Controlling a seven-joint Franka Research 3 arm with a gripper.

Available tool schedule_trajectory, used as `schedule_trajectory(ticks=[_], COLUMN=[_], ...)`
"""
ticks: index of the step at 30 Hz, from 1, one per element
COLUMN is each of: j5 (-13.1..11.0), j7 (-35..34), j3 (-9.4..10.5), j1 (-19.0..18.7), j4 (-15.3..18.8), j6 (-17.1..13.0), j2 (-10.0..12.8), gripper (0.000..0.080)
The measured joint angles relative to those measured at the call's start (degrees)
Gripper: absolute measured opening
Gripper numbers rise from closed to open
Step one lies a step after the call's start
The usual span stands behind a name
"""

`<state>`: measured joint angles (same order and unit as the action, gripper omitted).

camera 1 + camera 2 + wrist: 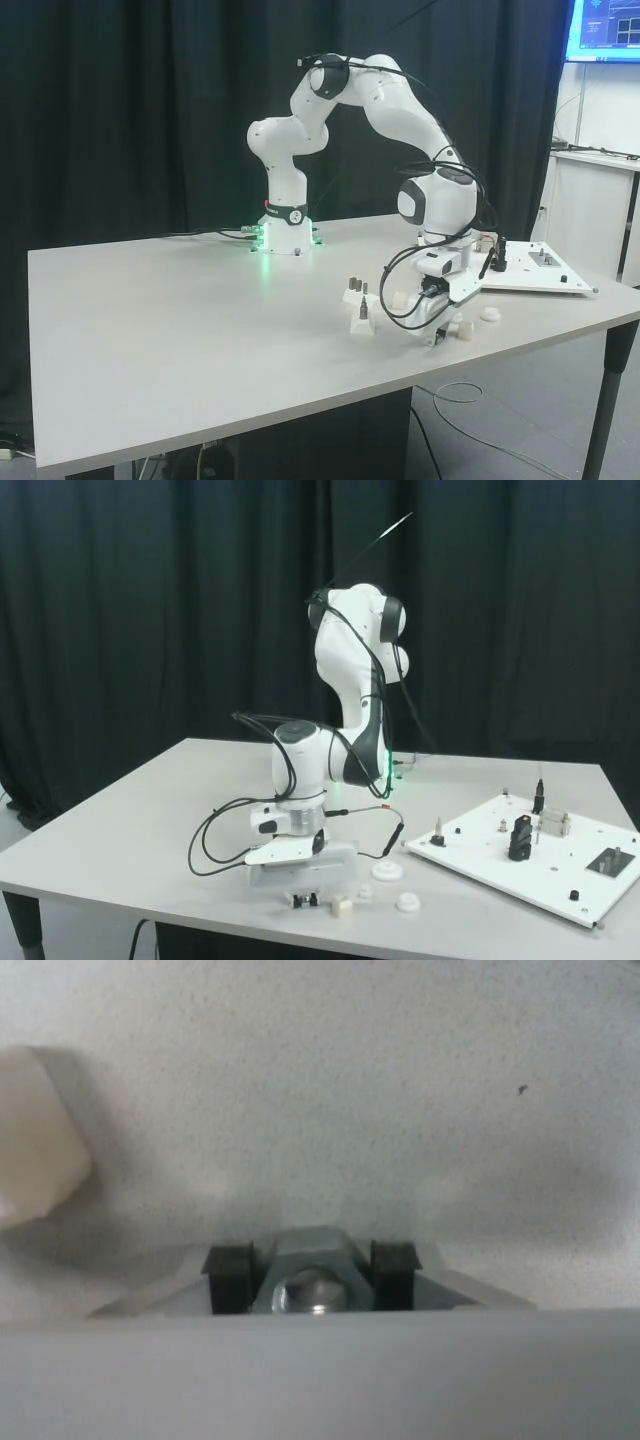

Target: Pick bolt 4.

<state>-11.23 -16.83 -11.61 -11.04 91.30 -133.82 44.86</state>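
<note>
Because the claw [312, 1272] is clenched on only the head of the bolt [310, 1285], low over the grey table [350, 1080], a jerky lift could let it twist and slip out.

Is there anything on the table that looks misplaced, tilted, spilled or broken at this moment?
Nothing stands out. The gripper is low over the grey table with a bolt between its black fingers. The white bolt holder stands upright beside it, and the white board lies flat with its parts standing.
</note>
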Motion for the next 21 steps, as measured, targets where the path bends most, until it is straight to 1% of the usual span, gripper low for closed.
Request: schedule_trajectory(ticks=[3, 4, 13, 21], j5=[0.0, 0.0, 0.0, 0.04], j7=[-0.29, -0.45, -1.9, -2.34], j3=[0.0, 0.0, 0.0, 0.0], j1=[0.0, 0.0, -0.05, -0.09], j4=[0.0, 0.01, -0.12, -0.18], j6=[-0.05, -0.06, -0.09, 0.73], j2=[0.01, 0.01, -0.09, -1.09], gripper=[0.0342, 0.0245, 0.0246, 0.0246])
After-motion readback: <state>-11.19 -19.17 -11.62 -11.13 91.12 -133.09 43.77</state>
